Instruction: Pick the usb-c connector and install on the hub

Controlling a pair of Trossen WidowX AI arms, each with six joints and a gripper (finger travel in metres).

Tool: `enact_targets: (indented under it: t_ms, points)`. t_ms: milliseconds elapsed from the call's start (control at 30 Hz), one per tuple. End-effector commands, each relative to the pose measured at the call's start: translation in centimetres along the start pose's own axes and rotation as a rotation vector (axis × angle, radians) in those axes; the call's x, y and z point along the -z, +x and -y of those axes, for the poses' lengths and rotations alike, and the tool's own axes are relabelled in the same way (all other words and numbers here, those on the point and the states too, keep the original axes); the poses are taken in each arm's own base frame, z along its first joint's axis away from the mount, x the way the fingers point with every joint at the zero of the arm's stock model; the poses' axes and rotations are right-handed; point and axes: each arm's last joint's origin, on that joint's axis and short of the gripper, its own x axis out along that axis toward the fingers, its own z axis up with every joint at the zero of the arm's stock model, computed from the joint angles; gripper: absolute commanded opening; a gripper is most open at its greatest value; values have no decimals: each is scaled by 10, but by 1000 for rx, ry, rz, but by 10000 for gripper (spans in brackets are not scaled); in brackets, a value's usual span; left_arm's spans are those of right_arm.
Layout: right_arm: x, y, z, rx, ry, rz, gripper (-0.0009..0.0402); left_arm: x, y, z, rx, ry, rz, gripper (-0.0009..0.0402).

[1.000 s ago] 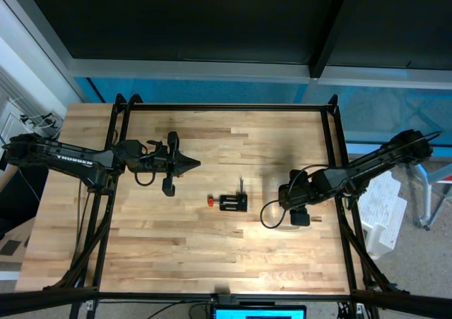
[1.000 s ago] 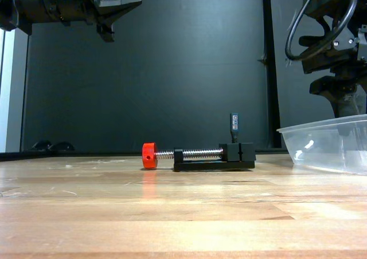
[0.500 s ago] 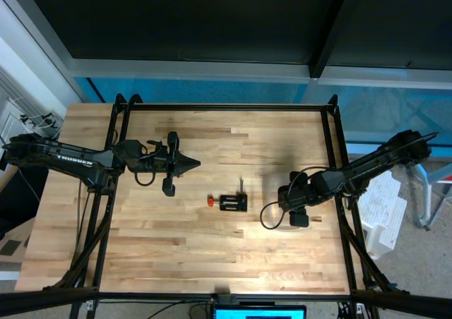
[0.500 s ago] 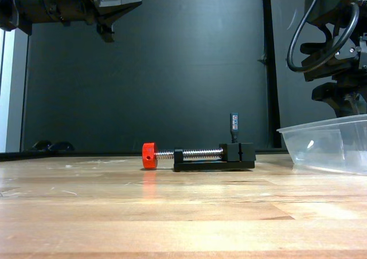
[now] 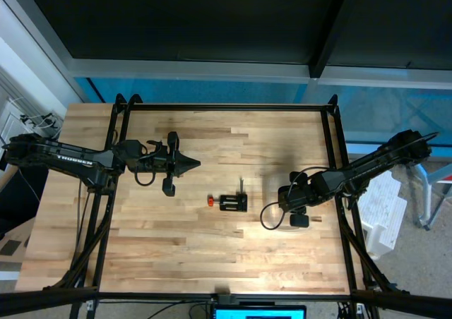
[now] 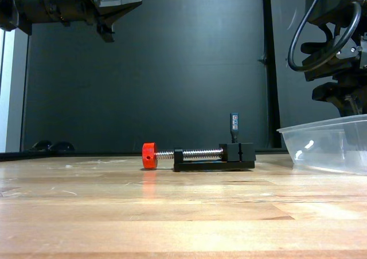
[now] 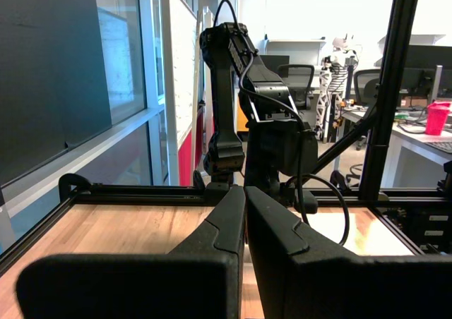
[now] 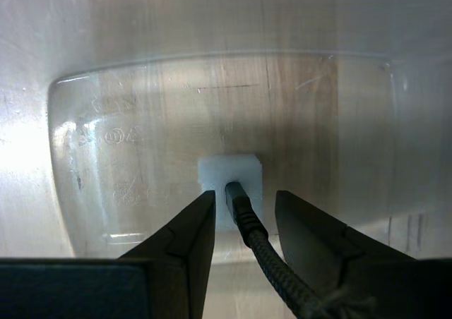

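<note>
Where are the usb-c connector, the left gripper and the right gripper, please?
usb-c connector (image 8: 229,168): right wrist view, on its white body.
left gripper (image 7: 244,190): left wrist view, where its shut fingertips meet, above the table (image 7: 106,236).
right gripper (image 8: 244,196): right wrist view, midway between its open fingertips, over the connector.

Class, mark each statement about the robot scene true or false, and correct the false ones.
1. The left hand is shut and holds nothing. True.
2. The hub lies inside the clear plastic tray. False: it sits on the wooden table, beside the tray.
3. The right hand is open over the tray, with the usb-c connector showing between its fingers. True.
4. The hub's orange-red knob is at the end toward the right hand. False: it is at the end toward the left hand.
5. The usb-c connector is already installed on the hub. False: it lies in the tray.
</note>
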Motion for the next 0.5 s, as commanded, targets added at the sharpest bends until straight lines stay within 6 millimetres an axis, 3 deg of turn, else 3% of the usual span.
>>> enact_targets:
  t_ms: [33,500]
  points:
    - [1,1,0,0,-1,0,98,0,0,0,0,0,0,0]
    - [0,1,0,0,-1,2,38,0,0,0,0,0,0,0]
